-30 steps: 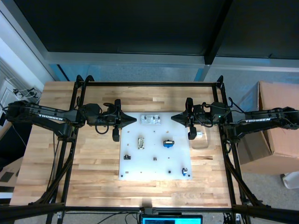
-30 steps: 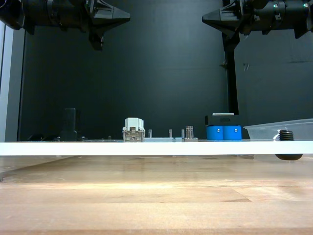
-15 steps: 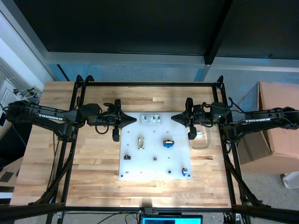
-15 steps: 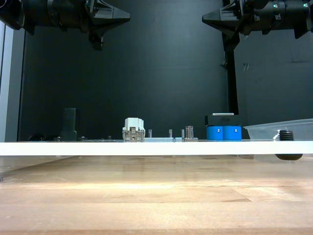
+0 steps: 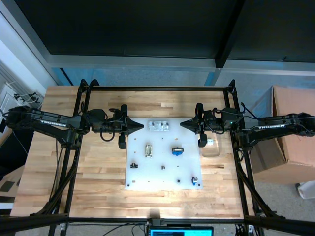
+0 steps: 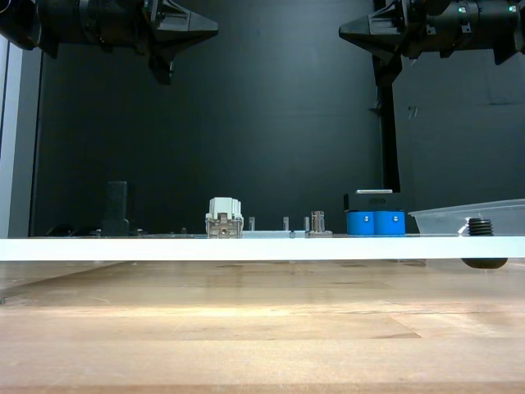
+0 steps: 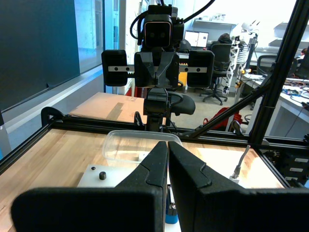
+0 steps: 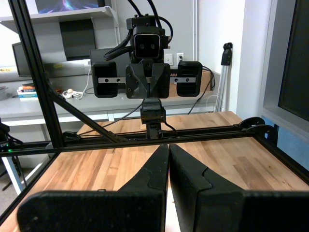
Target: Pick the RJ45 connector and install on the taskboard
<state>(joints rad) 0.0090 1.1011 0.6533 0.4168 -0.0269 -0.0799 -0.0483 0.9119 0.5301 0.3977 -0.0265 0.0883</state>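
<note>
A robotics lab: past the left gripper (image 7: 167,145) stand office chairs (image 7: 219,79) and monitors (image 7: 195,37); past the right gripper (image 8: 168,146), a shelf (image 8: 72,14) and cluttered desk (image 8: 48,104).
</note>
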